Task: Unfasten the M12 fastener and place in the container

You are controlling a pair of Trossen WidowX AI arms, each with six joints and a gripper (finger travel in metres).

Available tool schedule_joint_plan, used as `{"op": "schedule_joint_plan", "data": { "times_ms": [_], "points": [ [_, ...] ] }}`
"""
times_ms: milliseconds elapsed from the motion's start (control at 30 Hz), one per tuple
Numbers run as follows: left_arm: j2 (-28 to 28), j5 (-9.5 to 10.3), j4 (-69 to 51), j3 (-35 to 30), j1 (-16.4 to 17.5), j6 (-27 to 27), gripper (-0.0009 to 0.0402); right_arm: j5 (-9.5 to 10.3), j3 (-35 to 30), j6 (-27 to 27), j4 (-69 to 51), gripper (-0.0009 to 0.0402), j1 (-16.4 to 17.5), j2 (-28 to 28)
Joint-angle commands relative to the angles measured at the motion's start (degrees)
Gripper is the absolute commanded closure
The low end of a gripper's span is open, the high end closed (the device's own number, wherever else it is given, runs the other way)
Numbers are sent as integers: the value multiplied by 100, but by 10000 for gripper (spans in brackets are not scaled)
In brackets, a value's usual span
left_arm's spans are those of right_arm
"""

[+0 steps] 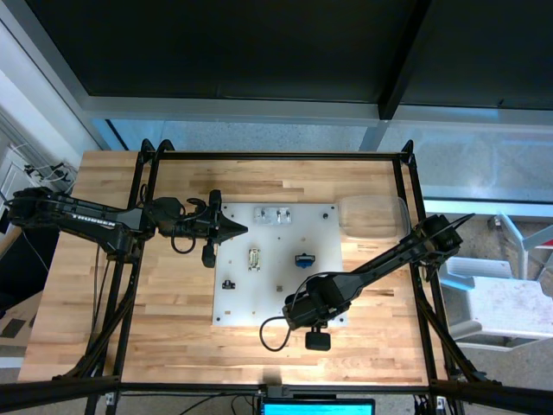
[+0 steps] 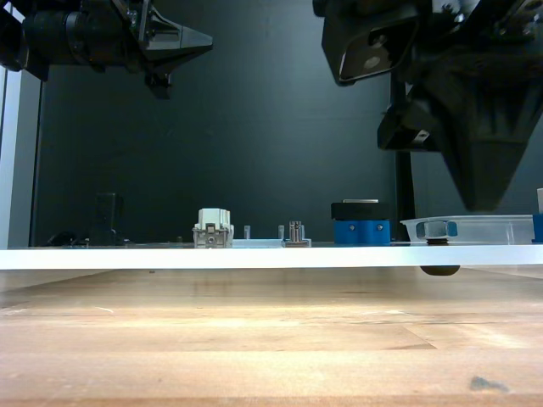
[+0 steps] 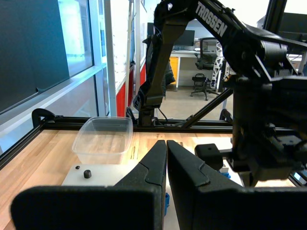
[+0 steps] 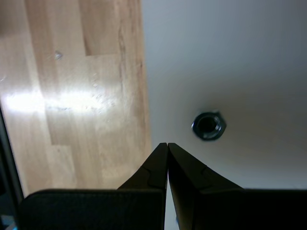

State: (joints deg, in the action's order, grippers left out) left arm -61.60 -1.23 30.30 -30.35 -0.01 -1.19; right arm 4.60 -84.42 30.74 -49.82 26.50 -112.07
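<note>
Jaws shut: right gripper [image 4: 167,144] near nut [image 4: 208,126], left [image 3: 166,142] aloft.

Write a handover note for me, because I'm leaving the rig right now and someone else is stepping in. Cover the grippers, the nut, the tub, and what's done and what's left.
The left gripper is shut and empty, parked in the air over the left edge of the board.
The right gripper is shut on nothing. It points down over the board's near right part, with its tips beside the nut but not touching it.
In the low view, the nut seems to sit on top of its stud, so it is not off yet.
The tub is beside the board's far right corner, with nothing in it.
Done: nothing that shows.
Left: grip the nut, unscrew it, lift it, and drop it in the tub.
</note>
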Motion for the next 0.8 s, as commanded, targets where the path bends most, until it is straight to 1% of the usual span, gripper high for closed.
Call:
{"op": "schedule_joint_plan", "data": {
  "times_ms": [33, 267, 300, 333, 367, 433, 467, 500, 533, 667, 733, 800],
  "points": [
    [0, 0, -2, -2, 0, 2, 393, -39, 42, -42, 24, 393, 0, -66],
    [0, 0, 0, -2, 0, 2, 393, -59, 120, -118, 157, 393, -4, -66],
    [0, -2, -2, -2, 0, 2, 393, -107, 120, -125, 146, 393, -4, -66],
    [0, -2, -2, -2, 0, 2, 393, -280, 120, -120, 105, 393, -4, -61],
    [0, -2, -2, -2, 2, 2, 393, -610, 114, -109, 9, 393, -4, -44],
    [0, 0, -2, -2, 0, 2, 393, -1528, 63, 114, -361, 393, 2, 17],
    [0, 0, -2, -2, 2, 2, 393, -1891, 39, 212, -511, 393, 0, 35],
    [0, -2, -2, -2, 0, 2, 393, -2127, 7, 247, -643, 393, 2, 83],
    [0, 0, -2, -2, 0, 2, 393, -2179, -22, 232, -710, 393, 0, 101],
    [0, -2, -11, -2, 0, 2, 393, -2142, -37, 201, -767, 393, 2, 175],
    [0, 0, 0, -2, 0, 2, 393, -2068, -37, 201, -791, 393, 2, 181],
    [2, 0, -9, -2, 2, 2, 393, -1937, -37, 201, -793, 393, 0, 208]
  ]
}}
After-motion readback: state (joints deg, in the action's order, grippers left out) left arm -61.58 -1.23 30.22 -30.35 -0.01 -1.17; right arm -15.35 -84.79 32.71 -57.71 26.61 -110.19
